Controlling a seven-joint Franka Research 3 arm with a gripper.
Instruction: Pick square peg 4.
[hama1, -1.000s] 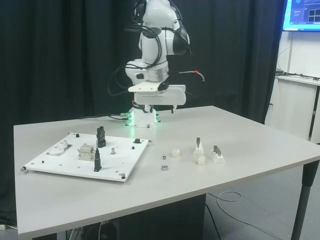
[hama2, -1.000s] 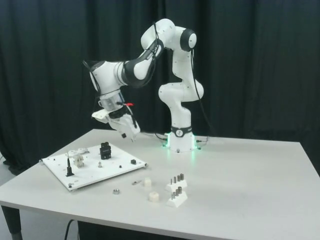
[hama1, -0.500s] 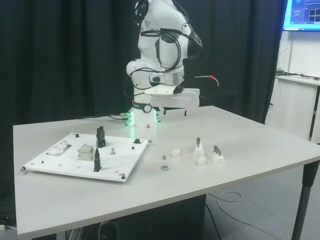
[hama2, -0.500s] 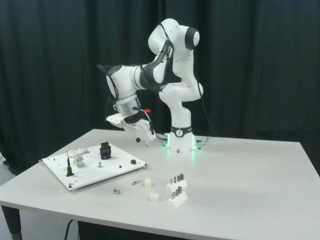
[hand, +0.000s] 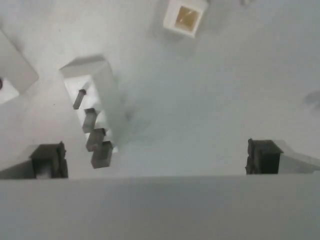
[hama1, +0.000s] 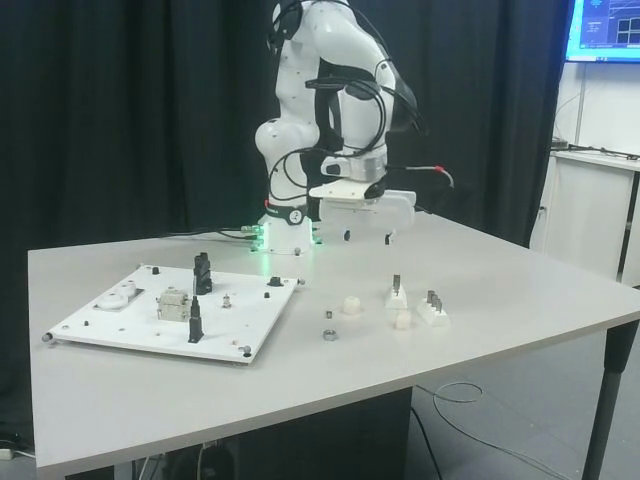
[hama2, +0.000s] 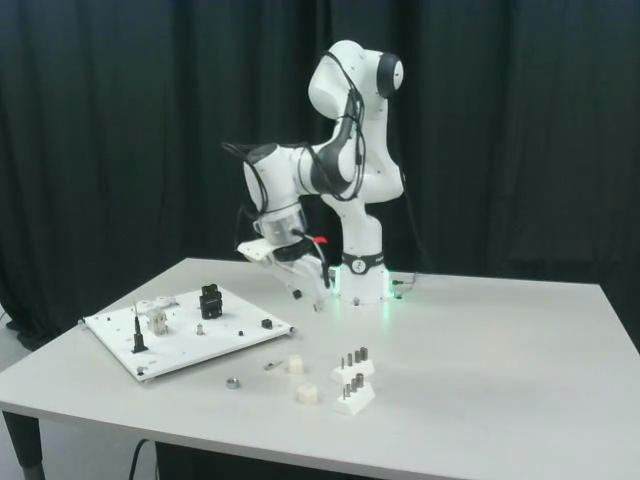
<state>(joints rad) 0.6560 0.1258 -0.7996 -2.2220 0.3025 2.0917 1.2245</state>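
Several dark square pegs (hand: 92, 132) stand in a row in a white holder (hand: 102, 82) in the wrist view; I cannot tell which is peg 4. Two white peg holders (hama1: 397, 294) (hama1: 433, 312) sit on the grey table, the same pair (hama2: 354, 368) (hama2: 354, 393) in the second room view. My gripper (hama1: 366, 236) (hama2: 309, 296) hangs well above the table, behind the holders and apart from them. It is open (hand: 155, 157), its black fingertips (hand: 48, 160) wide apart with nothing between them.
A white assembly board (hama1: 120, 330) (hama2: 225, 345) with black and grey fixtures lies on the table's left part. Two small white blocks (hama1: 351, 305) (hama1: 402, 320) and a grey nut (hama1: 328, 334) lie near the holders. One block with a square hole (hand: 185, 17) shows in the wrist view.
The arm has swung away from above the board towards the peg holders and come lower. The gripper carries nothing throughout.
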